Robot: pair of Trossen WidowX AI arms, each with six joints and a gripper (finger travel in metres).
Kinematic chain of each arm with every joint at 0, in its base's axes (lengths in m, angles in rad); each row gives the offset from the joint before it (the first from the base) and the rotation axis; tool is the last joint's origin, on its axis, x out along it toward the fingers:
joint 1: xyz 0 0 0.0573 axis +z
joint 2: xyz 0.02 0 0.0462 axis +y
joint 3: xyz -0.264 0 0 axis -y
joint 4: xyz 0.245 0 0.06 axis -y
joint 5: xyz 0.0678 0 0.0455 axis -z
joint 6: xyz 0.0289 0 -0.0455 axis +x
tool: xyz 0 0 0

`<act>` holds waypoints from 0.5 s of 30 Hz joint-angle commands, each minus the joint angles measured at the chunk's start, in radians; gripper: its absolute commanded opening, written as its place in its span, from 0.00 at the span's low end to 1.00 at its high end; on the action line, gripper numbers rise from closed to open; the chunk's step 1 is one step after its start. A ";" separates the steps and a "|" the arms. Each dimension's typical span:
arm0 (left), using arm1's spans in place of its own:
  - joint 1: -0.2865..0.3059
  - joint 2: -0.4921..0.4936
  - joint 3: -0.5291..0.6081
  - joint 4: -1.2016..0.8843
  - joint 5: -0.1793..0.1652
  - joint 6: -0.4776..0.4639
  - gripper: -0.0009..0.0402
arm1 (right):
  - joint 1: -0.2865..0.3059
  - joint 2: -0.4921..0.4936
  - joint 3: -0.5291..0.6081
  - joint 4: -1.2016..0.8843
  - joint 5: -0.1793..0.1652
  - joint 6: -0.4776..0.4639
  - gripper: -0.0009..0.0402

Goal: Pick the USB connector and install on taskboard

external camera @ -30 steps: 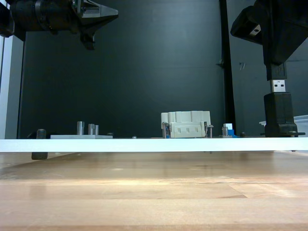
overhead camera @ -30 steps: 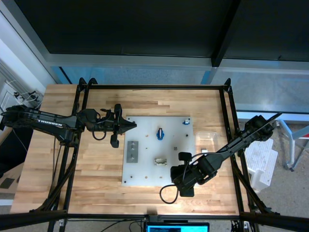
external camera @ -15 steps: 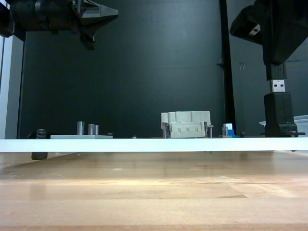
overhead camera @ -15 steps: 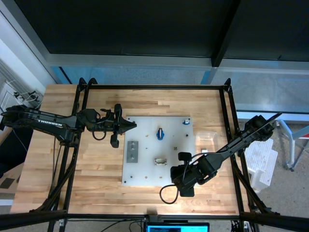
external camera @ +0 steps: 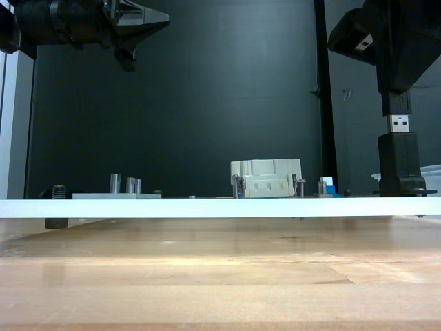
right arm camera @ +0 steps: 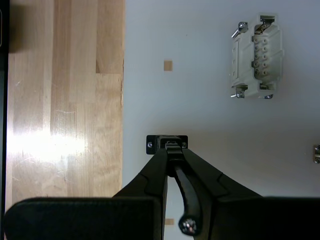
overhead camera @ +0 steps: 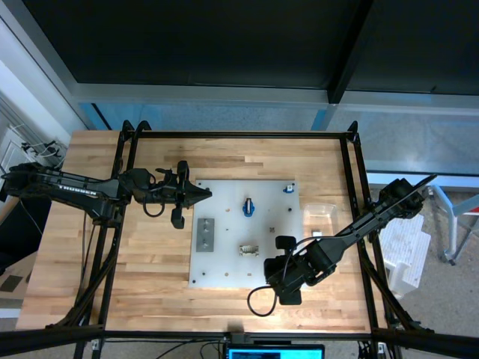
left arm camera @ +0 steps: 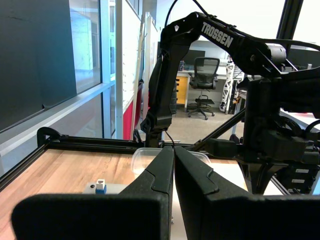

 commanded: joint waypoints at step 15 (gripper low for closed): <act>0.000 0.000 0.000 0.000 0.000 0.000 0.02 | -0.002 0.001 -0.001 -0.003 0.012 -0.003 0.02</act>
